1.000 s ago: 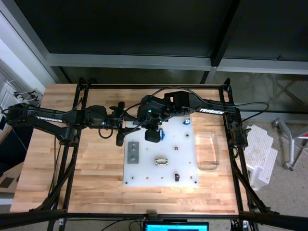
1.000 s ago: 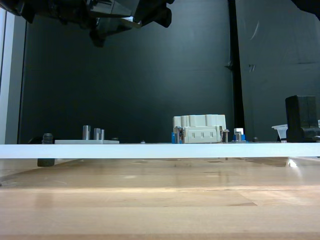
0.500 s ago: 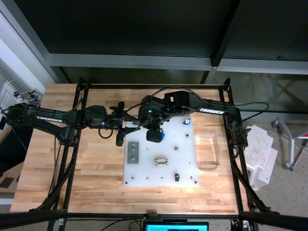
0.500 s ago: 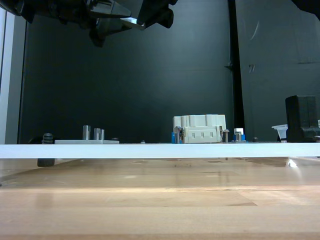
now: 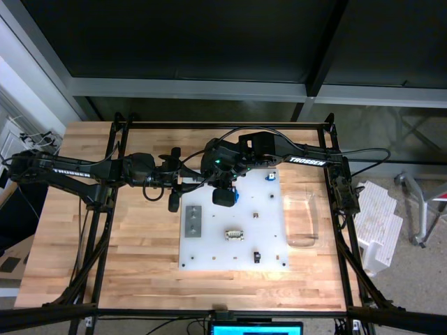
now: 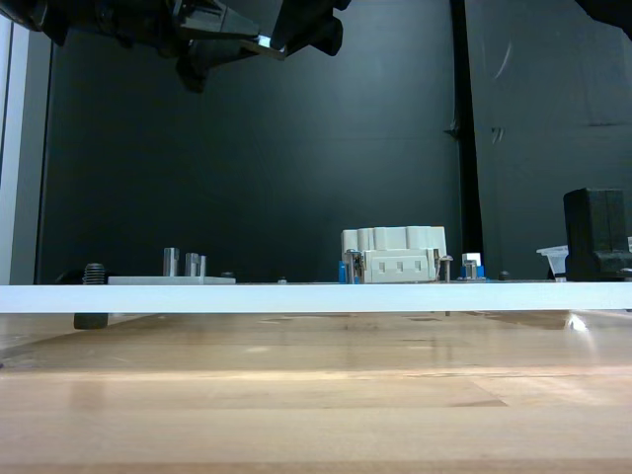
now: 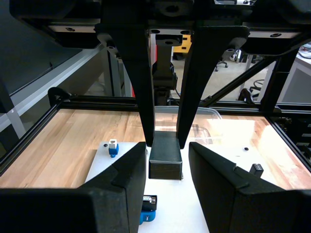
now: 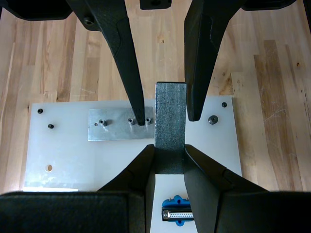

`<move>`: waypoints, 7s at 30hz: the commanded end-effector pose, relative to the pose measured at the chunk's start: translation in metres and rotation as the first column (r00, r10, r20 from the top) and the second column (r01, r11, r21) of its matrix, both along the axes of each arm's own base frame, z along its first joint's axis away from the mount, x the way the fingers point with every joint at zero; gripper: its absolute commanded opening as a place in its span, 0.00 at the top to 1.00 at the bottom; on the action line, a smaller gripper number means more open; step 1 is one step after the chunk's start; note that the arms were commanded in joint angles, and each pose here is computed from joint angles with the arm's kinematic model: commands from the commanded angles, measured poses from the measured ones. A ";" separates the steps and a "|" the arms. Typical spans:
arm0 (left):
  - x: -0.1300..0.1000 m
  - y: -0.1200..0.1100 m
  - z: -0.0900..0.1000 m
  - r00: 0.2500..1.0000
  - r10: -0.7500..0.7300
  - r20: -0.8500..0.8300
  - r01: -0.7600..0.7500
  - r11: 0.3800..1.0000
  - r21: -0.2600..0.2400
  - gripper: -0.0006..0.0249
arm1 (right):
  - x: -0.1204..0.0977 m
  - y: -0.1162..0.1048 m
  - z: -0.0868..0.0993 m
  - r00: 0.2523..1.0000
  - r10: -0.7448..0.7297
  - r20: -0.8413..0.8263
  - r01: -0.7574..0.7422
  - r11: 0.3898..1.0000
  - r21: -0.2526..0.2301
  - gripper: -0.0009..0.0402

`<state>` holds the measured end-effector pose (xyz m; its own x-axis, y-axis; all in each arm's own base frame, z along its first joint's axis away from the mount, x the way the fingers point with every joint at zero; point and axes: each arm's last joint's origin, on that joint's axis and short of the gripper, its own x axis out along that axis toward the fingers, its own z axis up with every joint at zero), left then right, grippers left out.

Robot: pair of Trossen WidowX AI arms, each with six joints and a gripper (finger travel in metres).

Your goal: Pick the 16mm bar and install on taskboard

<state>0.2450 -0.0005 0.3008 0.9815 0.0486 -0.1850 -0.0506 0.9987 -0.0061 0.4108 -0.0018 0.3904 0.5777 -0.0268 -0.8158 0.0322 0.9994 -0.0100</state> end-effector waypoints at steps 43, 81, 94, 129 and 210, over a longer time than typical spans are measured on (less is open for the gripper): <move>0.000 0.001 0.001 0.999 0.034 0.009 -0.034 0.999 0.011 0.78 | -0.010 0.000 0.006 1.000 0.020 -0.010 -0.020 1.000 -0.024 0.47; 0.001 0.002 0.010 0.992 0.065 0.107 -0.064 0.998 -0.011 0.78 | -0.076 -0.001 -0.017 0.701 -0.033 0.712 0.054 0.998 -0.007 0.44; 0.001 0.002 0.023 0.966 0.089 0.243 -0.084 0.996 -0.034 0.78 | -0.081 -0.002 -0.047 0.569 -0.089 0.817 0.079 0.995 0.054 0.44; 0.001 0.002 0.026 0.960 0.073 0.270 -0.062 0.997 -0.047 0.78 | -0.069 -0.001 -0.057 0.528 -0.102 0.843 0.027 0.994 0.104 0.53; -0.003 0.000 0.025 0.967 0.007 0.254 0.014 0.997 -0.080 0.19 | -0.121 0.005 -0.046 0.763 -0.086 0.641 0.039 0.995 0.087 0.96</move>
<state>0.2421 -0.0009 0.3262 0.9971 0.0366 0.0672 -0.0299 0.9946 -0.0990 0.2939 0.0005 0.3450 0.9733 -0.0555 -0.2229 0.0796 0.9917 0.1008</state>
